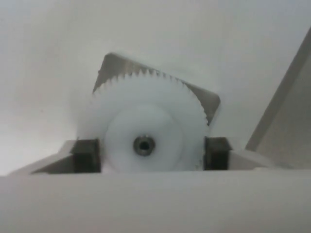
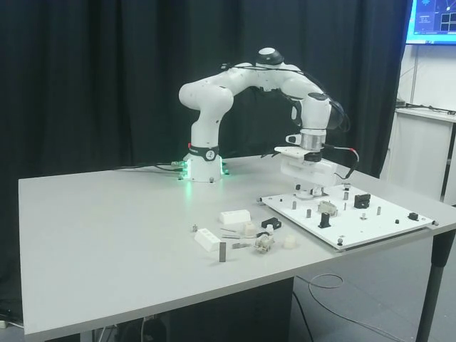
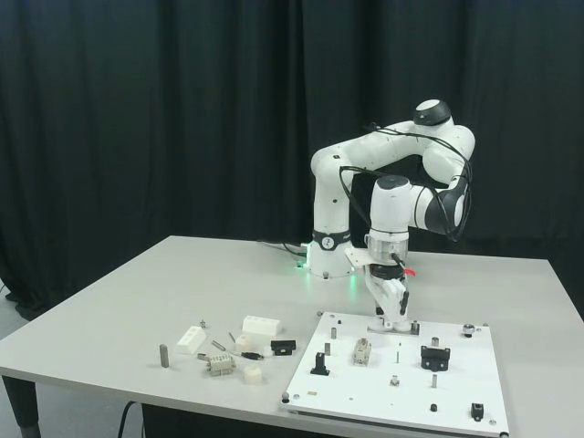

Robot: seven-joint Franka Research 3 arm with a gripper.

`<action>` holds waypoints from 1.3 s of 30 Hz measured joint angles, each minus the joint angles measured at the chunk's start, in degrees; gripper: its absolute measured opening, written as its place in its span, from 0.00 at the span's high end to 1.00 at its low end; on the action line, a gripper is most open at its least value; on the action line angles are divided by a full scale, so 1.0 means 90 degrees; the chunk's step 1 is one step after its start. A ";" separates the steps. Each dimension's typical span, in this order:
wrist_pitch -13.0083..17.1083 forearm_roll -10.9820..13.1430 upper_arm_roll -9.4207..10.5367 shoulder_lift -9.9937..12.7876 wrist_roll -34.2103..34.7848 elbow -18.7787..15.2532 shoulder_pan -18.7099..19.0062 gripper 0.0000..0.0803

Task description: Remove large gear.

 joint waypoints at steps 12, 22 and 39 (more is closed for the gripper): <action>0.0052 0.0058 0.0001 -0.0001 0.0015 0.0002 -0.0002 0.59; 0.0082 0.0073 -0.0010 -0.0002 0.0012 -0.0003 0.0004 0.58; 0.0000 -0.0217 -0.0346 -0.0017 -0.0012 -0.0081 0.0236 0.59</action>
